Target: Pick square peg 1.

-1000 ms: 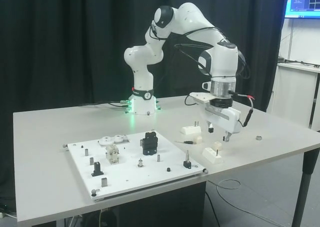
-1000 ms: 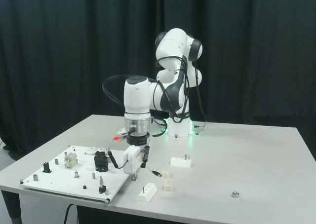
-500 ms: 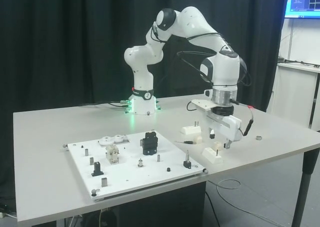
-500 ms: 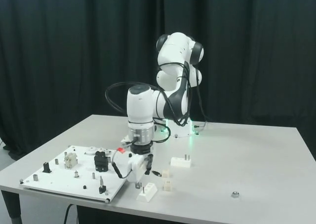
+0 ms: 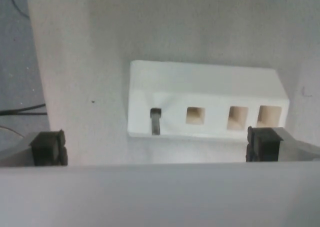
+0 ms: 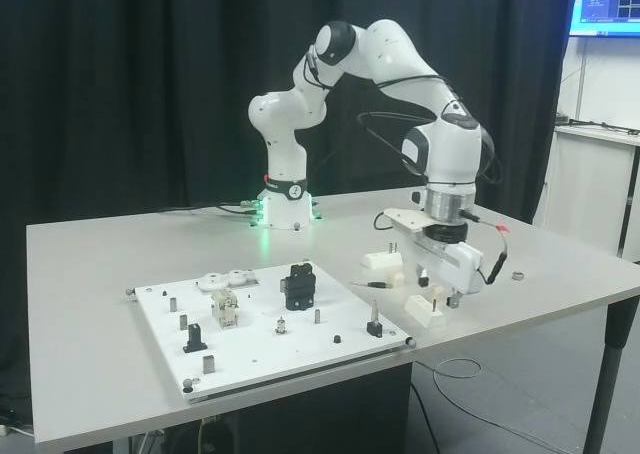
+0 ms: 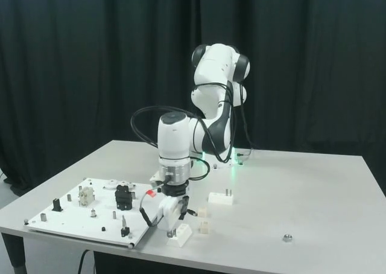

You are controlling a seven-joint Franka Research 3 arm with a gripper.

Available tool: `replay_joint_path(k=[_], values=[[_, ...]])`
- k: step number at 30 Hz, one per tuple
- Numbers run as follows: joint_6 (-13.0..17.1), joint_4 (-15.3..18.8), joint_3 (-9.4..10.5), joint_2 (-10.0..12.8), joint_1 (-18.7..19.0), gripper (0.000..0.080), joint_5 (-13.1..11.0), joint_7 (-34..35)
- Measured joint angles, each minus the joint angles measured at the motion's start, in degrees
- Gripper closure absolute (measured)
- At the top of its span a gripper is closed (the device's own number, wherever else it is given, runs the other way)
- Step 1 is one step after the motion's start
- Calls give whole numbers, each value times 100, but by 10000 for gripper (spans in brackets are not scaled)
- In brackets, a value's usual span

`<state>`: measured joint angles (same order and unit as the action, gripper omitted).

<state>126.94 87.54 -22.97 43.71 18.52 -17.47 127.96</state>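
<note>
My arm (image 6: pixel 400 64) arches out from its base at the far side of the grey table (image 6: pixel 90 274) and bends down over the near edge, so that my wrist points straight at the work. The white assembly board (image 6: pixel 270 339) with its small fixtures lies toward nine o'clock of my pincer in the first room view, apart from the job in hand. Just beneath my pincer (image 6: pixel 440 296) sits a white holder block (image 5: pixel 205 99), close to the table's front edge; a second white block (image 6: pixel 382 264) stands a little behind it, toward eleven o'clock. In the wrist view the holder block shows four square sockets in a row: three stand open and the end one carries square peg 1 (image 5: pixel 155 121), a slim grey post standing upright, presumably so that it can be gripped from above. My two black fingertips (image 5: pixel 49 148) are spread wide and grasp nothing; one lies beyond the peg's end of the block and the other near the opposite end, so the peg is off my centre line. I judge that I must shift toward the peg's end before descending, lest a finger strike the block
</note>
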Motion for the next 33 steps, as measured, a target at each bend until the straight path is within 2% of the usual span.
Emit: replay_joint_path(k=[33], values=[[157,10,-1,208,29,3,5,6]])
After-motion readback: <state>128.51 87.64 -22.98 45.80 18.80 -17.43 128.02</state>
